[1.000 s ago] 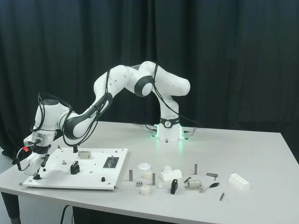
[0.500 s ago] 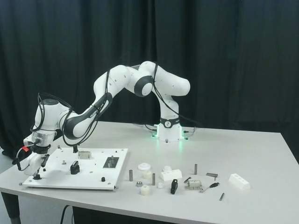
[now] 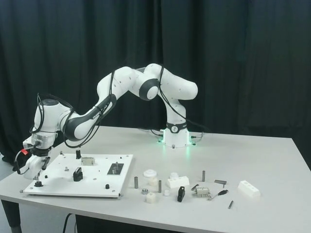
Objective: Remove Ethernet.
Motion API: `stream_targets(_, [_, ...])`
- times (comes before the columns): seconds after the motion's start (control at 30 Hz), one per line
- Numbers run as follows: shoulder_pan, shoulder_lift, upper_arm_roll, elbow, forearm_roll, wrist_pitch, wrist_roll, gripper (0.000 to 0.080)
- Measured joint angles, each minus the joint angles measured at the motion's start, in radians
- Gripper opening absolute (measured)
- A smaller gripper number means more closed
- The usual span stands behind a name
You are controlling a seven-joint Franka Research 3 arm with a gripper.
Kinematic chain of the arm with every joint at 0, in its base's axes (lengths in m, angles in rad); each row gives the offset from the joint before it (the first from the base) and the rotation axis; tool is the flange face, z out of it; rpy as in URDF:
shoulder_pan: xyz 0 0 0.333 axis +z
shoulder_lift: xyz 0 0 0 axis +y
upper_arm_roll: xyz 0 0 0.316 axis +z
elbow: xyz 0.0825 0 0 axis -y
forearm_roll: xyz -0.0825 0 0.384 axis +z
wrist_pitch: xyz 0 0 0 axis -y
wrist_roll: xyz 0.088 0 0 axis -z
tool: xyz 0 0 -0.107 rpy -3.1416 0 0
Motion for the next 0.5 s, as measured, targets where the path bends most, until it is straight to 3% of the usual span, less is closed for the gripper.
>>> stream_targets(0.3, [-0.003,-0.003,-0.009,0.068,-0.005,-0.11,0.0,0.0078])
stream_targets(0.5, [-0.006,-0.003,-0.009,0.086,-0.008,-0.137,0.0,0.0078])
